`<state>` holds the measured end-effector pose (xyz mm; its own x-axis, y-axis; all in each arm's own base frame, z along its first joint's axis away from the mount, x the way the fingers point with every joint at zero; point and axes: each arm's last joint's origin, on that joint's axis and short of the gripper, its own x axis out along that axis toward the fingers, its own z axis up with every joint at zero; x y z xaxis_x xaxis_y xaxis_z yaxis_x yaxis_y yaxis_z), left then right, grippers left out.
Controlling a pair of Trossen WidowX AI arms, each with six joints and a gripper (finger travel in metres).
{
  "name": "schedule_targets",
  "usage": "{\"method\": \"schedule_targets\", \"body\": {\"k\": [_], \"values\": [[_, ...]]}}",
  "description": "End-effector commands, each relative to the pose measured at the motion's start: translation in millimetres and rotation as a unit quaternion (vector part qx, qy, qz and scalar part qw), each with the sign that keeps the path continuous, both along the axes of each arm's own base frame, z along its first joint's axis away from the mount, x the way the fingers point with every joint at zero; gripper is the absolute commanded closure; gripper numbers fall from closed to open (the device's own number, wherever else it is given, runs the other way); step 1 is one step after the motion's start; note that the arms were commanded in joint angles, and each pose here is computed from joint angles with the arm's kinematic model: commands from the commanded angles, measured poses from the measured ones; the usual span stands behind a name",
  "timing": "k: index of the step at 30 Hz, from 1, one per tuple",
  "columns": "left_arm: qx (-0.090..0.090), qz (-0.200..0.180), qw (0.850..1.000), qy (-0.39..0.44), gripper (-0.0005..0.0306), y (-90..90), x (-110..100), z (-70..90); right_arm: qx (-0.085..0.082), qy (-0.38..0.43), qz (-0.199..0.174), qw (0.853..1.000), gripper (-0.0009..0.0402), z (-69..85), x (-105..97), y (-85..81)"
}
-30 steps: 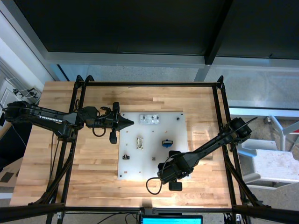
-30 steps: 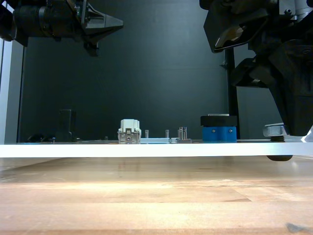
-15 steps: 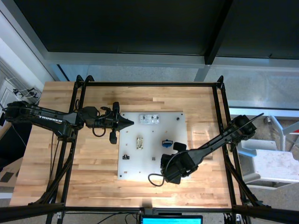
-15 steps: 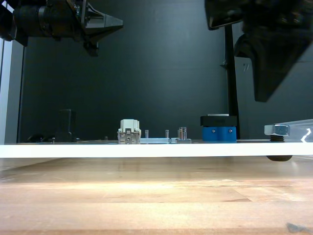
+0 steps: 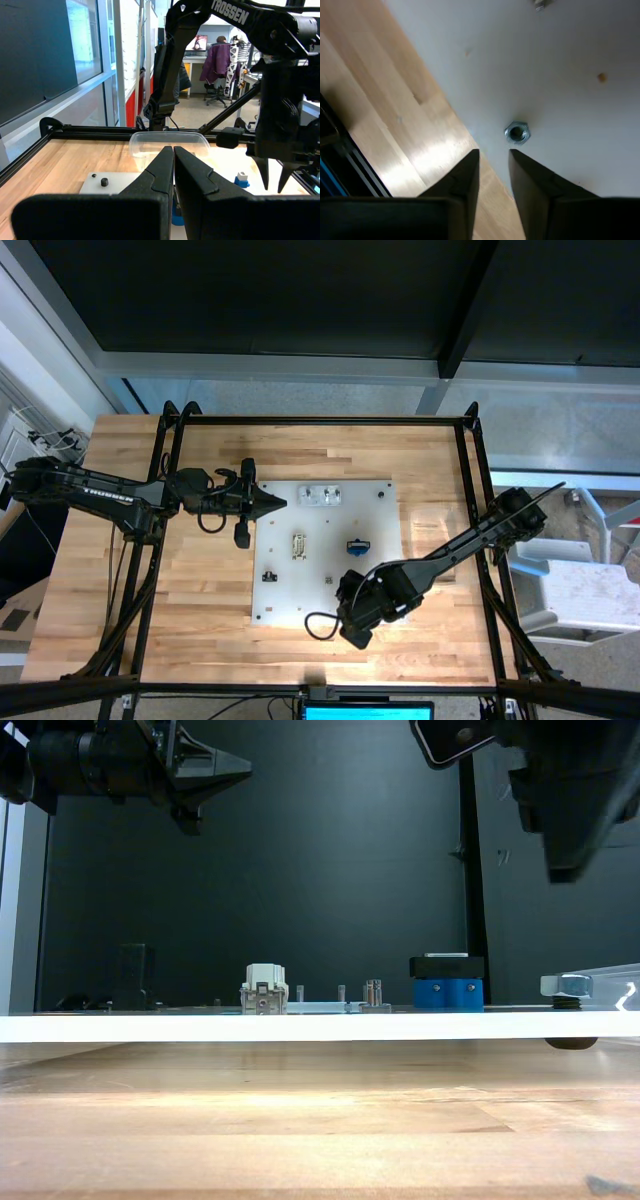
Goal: Unfasten the M12 fastener and place in the container
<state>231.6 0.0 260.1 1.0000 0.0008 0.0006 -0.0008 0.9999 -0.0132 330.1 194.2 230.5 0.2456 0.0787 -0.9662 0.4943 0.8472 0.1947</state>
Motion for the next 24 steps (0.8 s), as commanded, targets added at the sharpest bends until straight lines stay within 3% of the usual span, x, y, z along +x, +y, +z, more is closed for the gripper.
{"method": "schedule_targets", "body": {"k": [1, 8, 12, 18, 24], "values": [[0.000, 0.000, 1.000, 0.001, 0.0300, 0.0, 0.1, -0.2, -0.010, 0.008, 0.032, 0.999, 0.0271, -5.6, 1.8, 0.6], [0.000, 0.000, 1.000, 0.000, 0.0300, 0.1, 0.1, -0.2, -0.026, 0.018, 0.027, 0.999, 0.0188, -15.2, 5.1, -0.3], [0.000, 0.000, 1.000, 0.000, 0.0300, 0.1, 0.1, -0.2, -0.040, 0.022, 0.057, 0.997, 0.0155, -21.8, 6.9, 0.5], [0.000, 0.000, 1.000, 0.000, 0.0300, 0.0, 0.1, -0.2, -0.068, 0.014, 0.104, 0.992, 0.0144, -21.6, 7.5, -1.4], [0.000, 0.000, 1.000, 0.000, 0.0300, 0.0, 0.1, -0.2, -0.079, 0.021, 0.138, 0.987, 0.0151, -25.7, 6.5, -4.1]]}}
